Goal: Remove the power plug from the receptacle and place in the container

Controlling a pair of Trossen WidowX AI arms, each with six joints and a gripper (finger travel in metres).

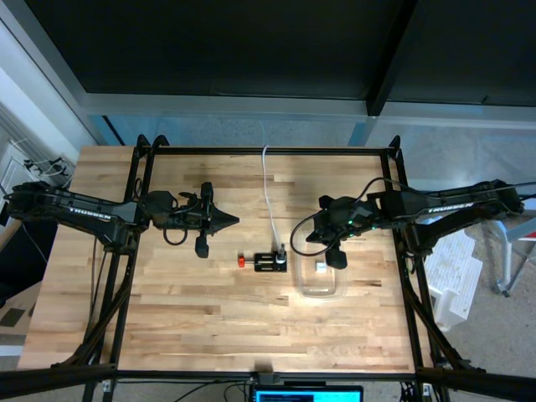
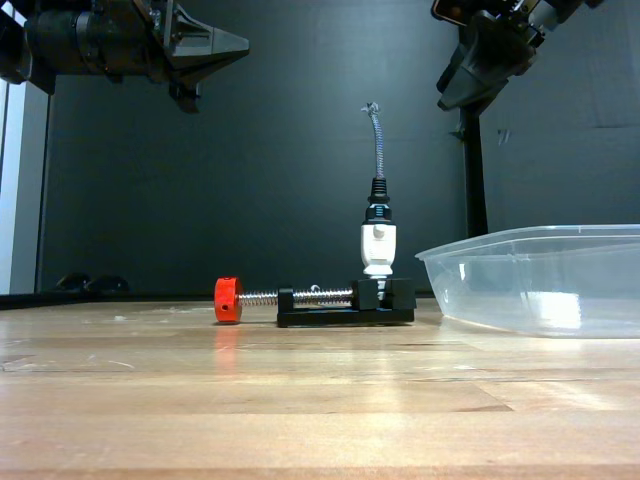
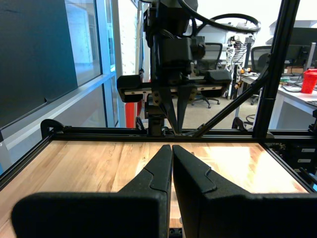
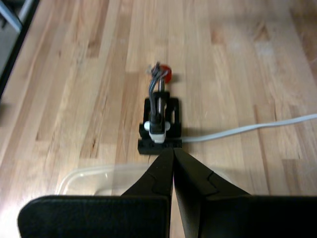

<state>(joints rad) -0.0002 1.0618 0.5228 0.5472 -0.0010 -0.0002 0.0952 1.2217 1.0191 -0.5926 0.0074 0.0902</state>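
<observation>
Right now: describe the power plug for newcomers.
On the table, between the shut left hand and shut right hand overhead, a black clamp sits by the clear container. The power plug stands upright atop its white receptacle: slim, black, sprouting grey wire.

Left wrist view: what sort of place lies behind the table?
Probably a robotics lab in an office: office chairs and a desk stand beyond a wooden table in a black frame. The left hand is shut, high over the table's left; the right hand is shut over the tub rim.
</observation>
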